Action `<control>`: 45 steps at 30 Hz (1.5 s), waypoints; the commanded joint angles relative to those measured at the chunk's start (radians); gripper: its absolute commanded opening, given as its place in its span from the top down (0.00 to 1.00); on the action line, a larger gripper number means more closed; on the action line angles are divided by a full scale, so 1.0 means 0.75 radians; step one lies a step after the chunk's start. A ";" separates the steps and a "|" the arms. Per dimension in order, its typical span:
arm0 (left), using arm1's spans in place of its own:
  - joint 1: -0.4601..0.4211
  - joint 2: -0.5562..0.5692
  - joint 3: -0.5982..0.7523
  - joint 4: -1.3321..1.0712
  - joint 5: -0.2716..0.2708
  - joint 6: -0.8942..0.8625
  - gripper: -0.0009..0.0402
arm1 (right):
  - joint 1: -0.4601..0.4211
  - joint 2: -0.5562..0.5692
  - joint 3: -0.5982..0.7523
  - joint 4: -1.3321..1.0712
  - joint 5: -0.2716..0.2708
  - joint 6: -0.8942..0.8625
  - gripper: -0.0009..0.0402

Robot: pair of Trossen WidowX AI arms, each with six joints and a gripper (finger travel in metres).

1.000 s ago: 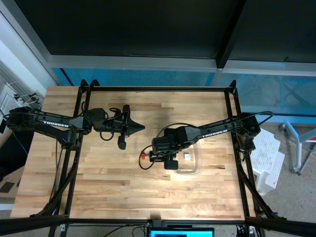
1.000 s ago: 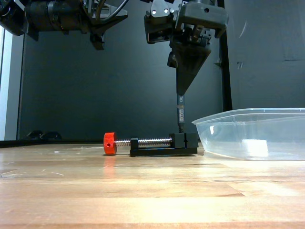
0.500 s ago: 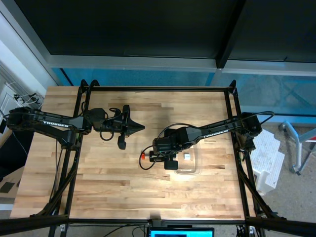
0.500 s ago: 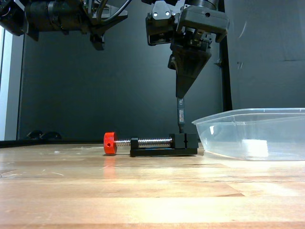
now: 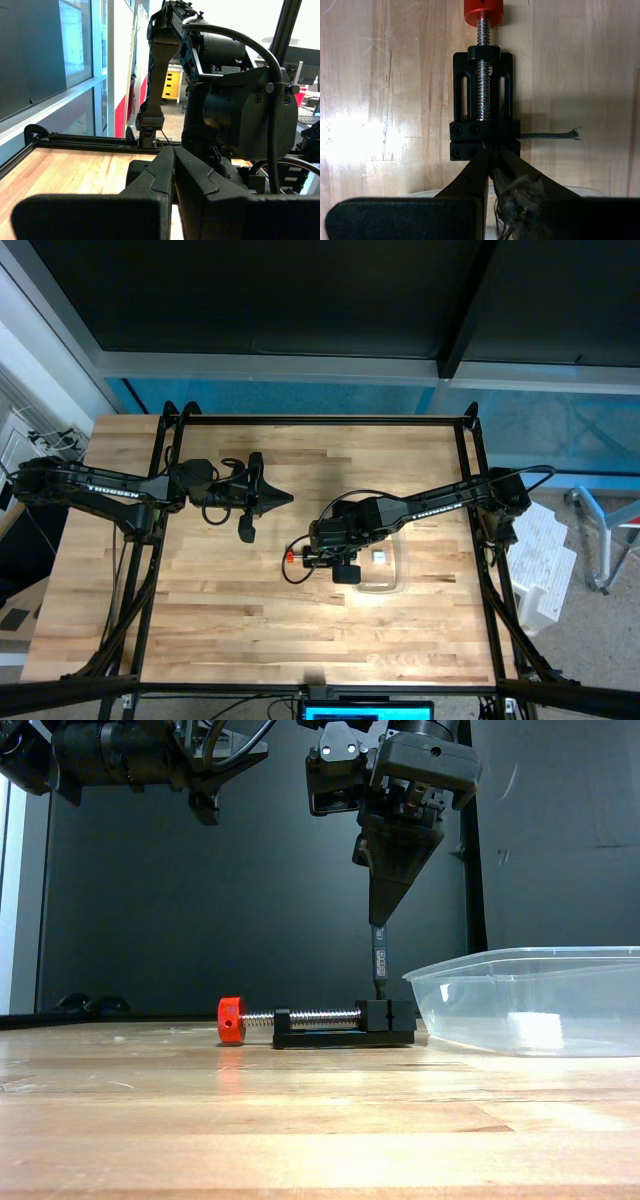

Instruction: Pick the usb-c connector and install on the hub

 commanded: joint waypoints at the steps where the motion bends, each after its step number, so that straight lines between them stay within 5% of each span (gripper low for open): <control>1: 0.000 0.001 0.000 0.001 0.001 0.000 0.98 | 0.001 0.002 0.002 0.000 -0.001 0.000 0.92; 23: 0.000 0.001 0.000 0.001 0.001 0.000 0.98 | 0.004 -0.125 -0.057 0.017 0.002 0.009 0.55; 45: 0.000 0.001 0.000 0.001 0.001 0.000 0.98 | 0.004 -0.351 -0.283 0.158 0.011 0.015 0.53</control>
